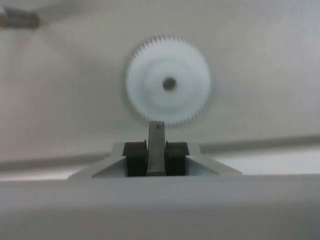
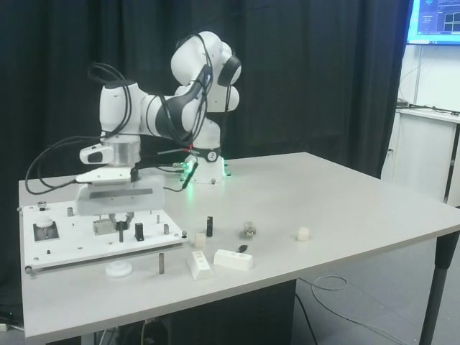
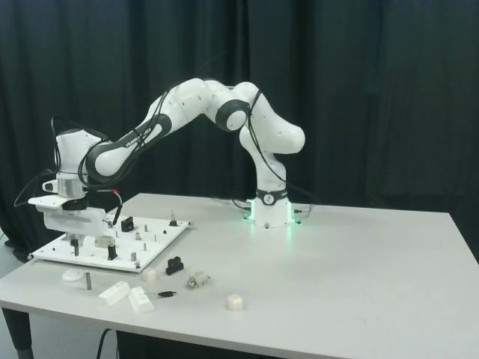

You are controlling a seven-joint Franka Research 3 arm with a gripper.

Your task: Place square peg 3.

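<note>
My gripper (image 1: 156, 159) is shut on a grey square peg (image 1: 156, 145), which stands upright between the black pads (image 1: 134, 157). In the room views the gripper (image 2: 119, 220) (image 3: 75, 238) hangs low over the front part of the white board (image 2: 86, 249) (image 3: 161, 238). The peg's lower end (image 3: 75, 247) is close above the board; whether it touches is hidden. Past the peg, the wrist view shows a white gear (image 1: 168, 82) lying flat.
On the board stand black parts (image 2: 139, 231) (image 3: 127, 223) and small pins. A white gear (image 2: 117, 269) (image 3: 72, 275) and a grey pin (image 2: 161, 263) lie off the board's front edge. White blocks (image 2: 231, 259), a black peg (image 2: 209, 226) and a white cube (image 2: 303, 233) lie on the grey table.
</note>
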